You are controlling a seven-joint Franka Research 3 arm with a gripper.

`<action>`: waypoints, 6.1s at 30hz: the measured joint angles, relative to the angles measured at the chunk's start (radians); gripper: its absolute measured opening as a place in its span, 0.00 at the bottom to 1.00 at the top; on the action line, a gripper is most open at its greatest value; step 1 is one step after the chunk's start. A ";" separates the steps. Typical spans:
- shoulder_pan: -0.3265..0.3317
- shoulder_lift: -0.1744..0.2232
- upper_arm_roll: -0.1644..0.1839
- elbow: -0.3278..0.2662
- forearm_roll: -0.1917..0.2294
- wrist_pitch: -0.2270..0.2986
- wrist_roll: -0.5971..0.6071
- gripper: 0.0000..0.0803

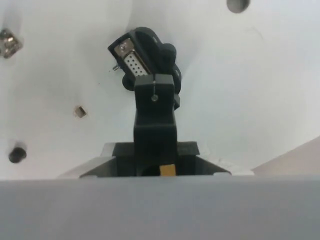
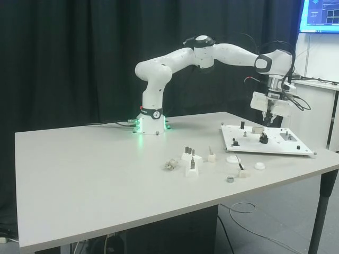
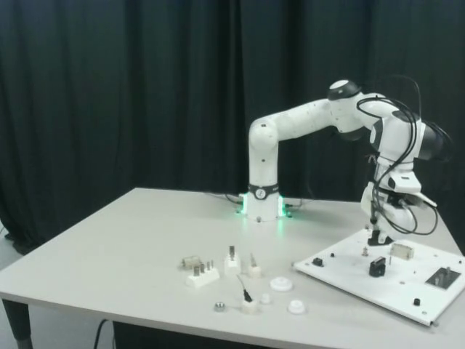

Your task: Insert D-SUB.

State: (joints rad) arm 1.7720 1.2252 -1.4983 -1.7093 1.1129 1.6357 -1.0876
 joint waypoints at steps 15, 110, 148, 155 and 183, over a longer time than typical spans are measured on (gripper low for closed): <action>-0.002 0.001 0.019 0.006 -0.002 0.017 -0.180 0.19; -0.021 -0.019 0.091 0.020 0.004 0.037 -0.653 0.19; 0.072 -0.021 0.087 -0.101 0.001 0.170 -0.676 0.19; 0.095 -0.021 0.080 -0.120 0.003 0.190 -0.648 0.19; 0.096 -0.021 0.075 -0.141 0.048 0.194 -0.598 0.19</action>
State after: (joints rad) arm 1.8684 1.2040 -1.4230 -1.8507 1.1606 1.8293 -1.6858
